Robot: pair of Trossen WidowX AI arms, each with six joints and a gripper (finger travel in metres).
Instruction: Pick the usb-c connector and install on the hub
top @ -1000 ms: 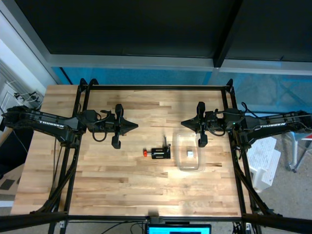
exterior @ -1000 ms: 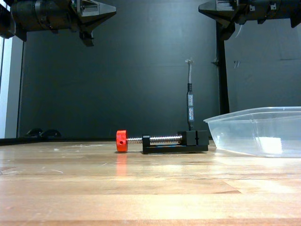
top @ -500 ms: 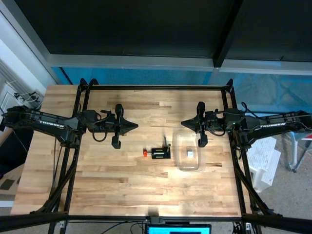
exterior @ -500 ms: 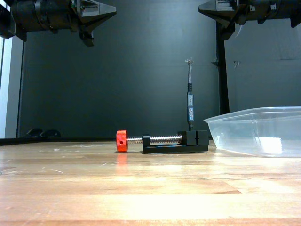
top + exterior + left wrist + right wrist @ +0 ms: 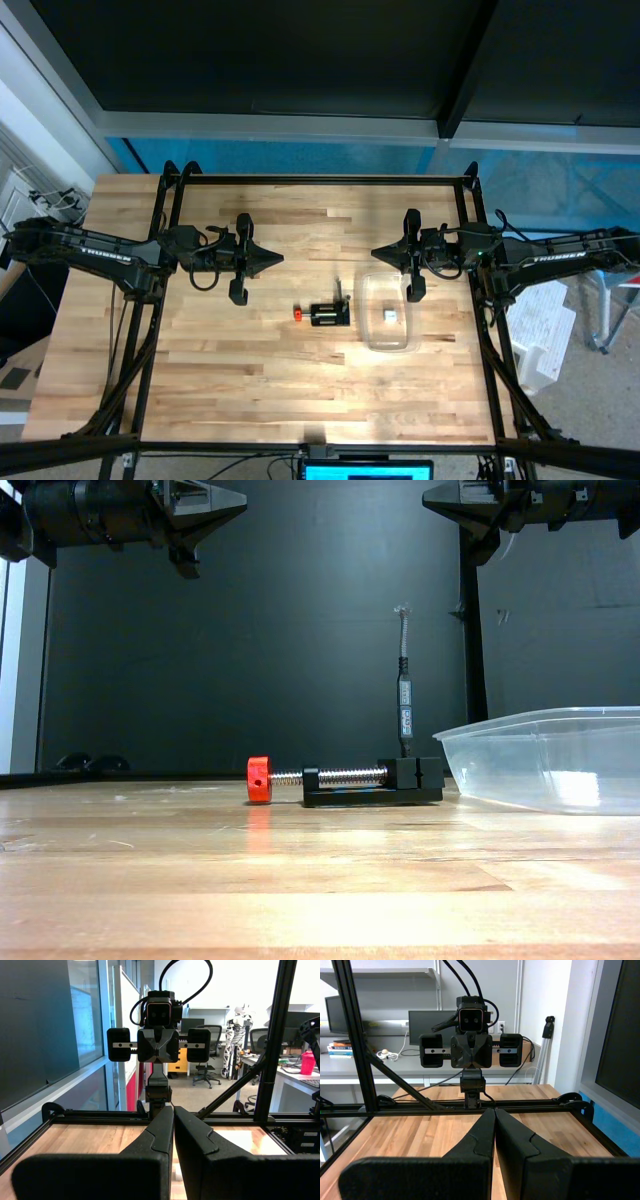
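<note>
Left gripper (image 5: pixel 274 259) hangs high over the table (image 5: pixel 230 390) left of centre, fingers pressed together and holding nothing. The right gripper (image 5: pixel 379 253) faces it from the right at like height, likewise clenched and empty. Pickup is not yet begun. Hub (image 5: pixel 326 313), black with a red-orange knob, lies on the wood between the two fingertips, toward the near edge and well below them; a thin cable (image 5: pixel 404 695) stands upright from its right end. Clear tray (image 5: pixel 388 344) sits just right of the hub and holds one small pale piece, judged to be the usb-c connector (image 5: pixel 391 316), though it is too small to confirm. It lies almost beneath the right gripper, which is judged the better placed. Recommended: part the fingers before descent, come straight down inside the tray walls, grip across the narrow sides, and keep clear of the cable.
</note>
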